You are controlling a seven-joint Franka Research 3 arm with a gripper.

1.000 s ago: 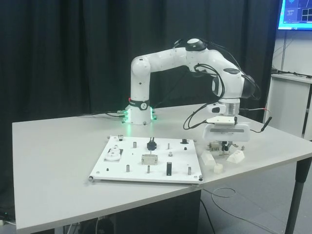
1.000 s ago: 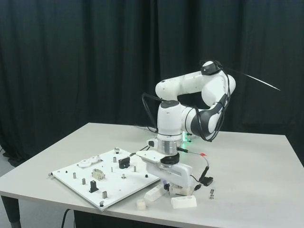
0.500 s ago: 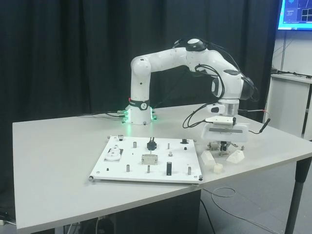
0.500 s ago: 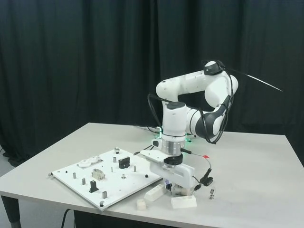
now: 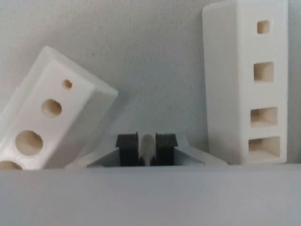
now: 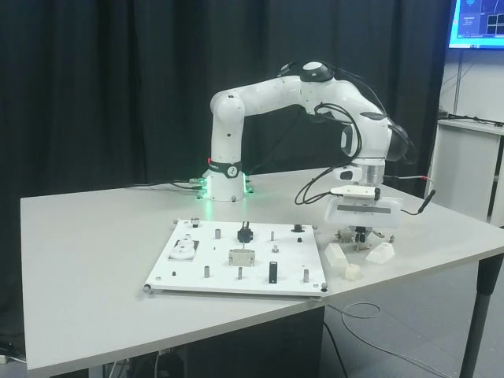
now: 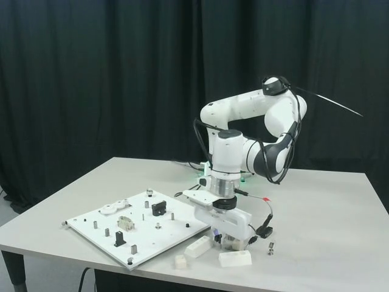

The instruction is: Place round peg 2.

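A small, pale grey round peg (image 5: 147, 148) stands upright between the two black fingertips (image 5: 127, 149) of the gripper (image 5: 147, 149), which are clamped on it from both sides just above the grey table (image 5: 155, 52), between two white holder blocks (image 5: 51, 113).

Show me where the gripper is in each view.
Wrist view: gripper between the two long white blocks, shut on the peg.
First room view: right of the board, low over the table.
Second room view: lower centre, right of the board, under the arm's wrist.
Shared landmark: the long white blocks lying beside the gripper.
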